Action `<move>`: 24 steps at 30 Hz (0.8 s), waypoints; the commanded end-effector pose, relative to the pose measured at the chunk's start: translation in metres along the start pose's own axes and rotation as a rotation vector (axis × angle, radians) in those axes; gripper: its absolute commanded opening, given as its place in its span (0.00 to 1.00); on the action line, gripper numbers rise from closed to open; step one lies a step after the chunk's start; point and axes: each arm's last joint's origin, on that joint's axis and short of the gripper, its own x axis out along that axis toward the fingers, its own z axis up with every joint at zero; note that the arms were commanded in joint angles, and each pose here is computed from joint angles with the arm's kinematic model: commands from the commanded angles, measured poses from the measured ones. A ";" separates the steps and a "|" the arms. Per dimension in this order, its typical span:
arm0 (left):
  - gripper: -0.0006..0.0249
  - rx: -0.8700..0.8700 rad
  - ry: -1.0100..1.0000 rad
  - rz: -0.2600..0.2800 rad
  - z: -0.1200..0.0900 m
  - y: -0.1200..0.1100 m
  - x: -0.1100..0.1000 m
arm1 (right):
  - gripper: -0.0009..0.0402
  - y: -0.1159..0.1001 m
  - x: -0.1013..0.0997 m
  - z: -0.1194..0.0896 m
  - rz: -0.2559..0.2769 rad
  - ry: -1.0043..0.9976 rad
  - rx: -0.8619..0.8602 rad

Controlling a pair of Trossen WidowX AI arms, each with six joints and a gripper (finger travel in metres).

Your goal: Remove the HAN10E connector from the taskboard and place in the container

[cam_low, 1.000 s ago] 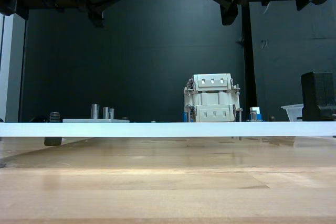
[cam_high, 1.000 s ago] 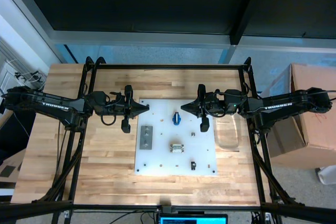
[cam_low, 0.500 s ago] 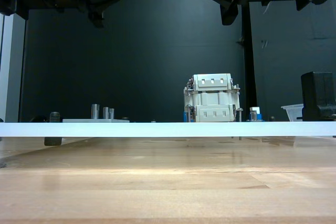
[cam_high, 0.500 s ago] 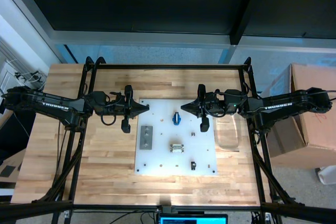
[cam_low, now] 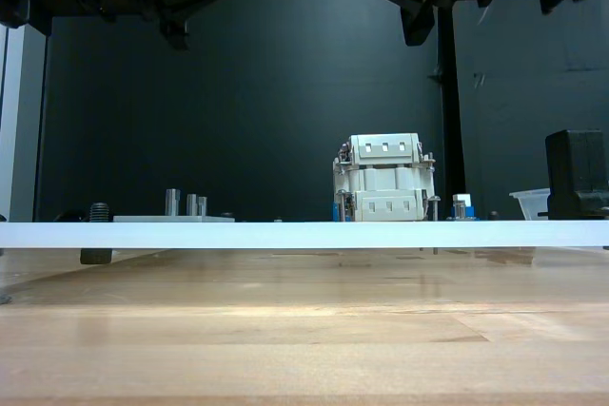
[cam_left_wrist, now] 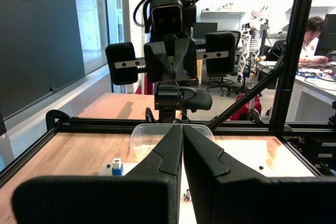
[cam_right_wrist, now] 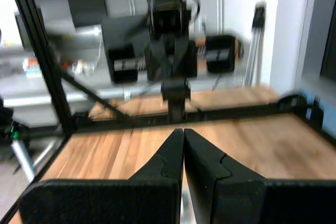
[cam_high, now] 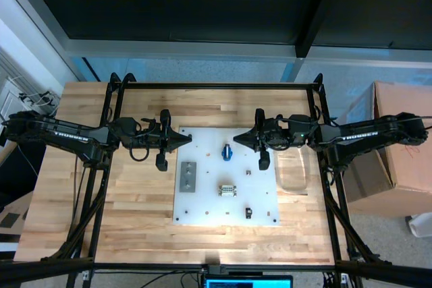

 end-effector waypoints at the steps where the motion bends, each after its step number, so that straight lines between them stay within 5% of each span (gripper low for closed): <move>1: 0.02 0.000 0.000 0.000 0.000 0.000 0.000 | 0.02 0.011 0.004 0.006 0.013 0.178 -0.019; 18: 0.02 0.000 0.000 0.000 0.000 0.000 0.000 | 0.03 0.072 0.051 0.026 -0.067 0.957 -0.029; 24: 0.02 0.000 -0.001 0.000 0.000 0.000 0.000 | 0.17 0.081 0.082 0.024 -0.114 1.075 -0.017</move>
